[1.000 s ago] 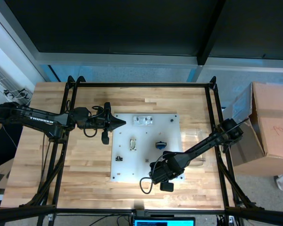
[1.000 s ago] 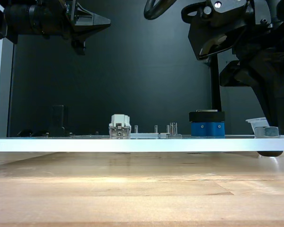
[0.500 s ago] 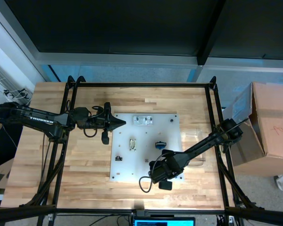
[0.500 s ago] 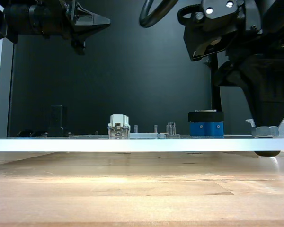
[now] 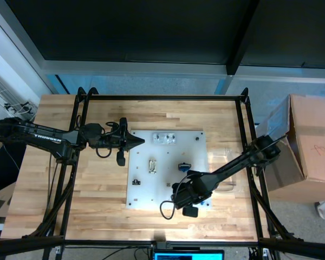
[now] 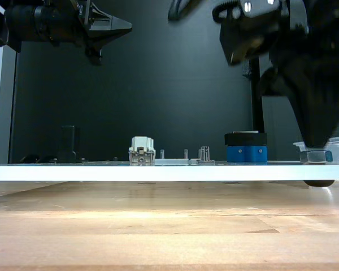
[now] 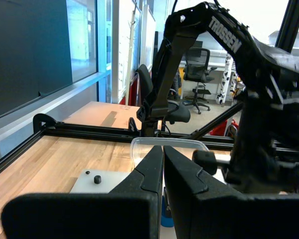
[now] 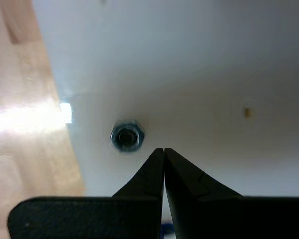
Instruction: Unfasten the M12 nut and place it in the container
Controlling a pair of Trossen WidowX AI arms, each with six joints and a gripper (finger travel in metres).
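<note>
Pale wooden table point(image 5: 97, 184) carries a white task board point(image 5: 151, 200). Near the board's near right edge the small silver hexagonal M12 nut point(image 8: 126, 137) sits on its stud, flat and low against the board, bore axis upright. It lies just beside the right gripper point(image 8: 164, 150), outside the downward-pointing jaws, which are pressed together on nothing. The left gripper point(image 5: 142, 141) hangs high over the board's far left part, jaws likewise closed.
</note>
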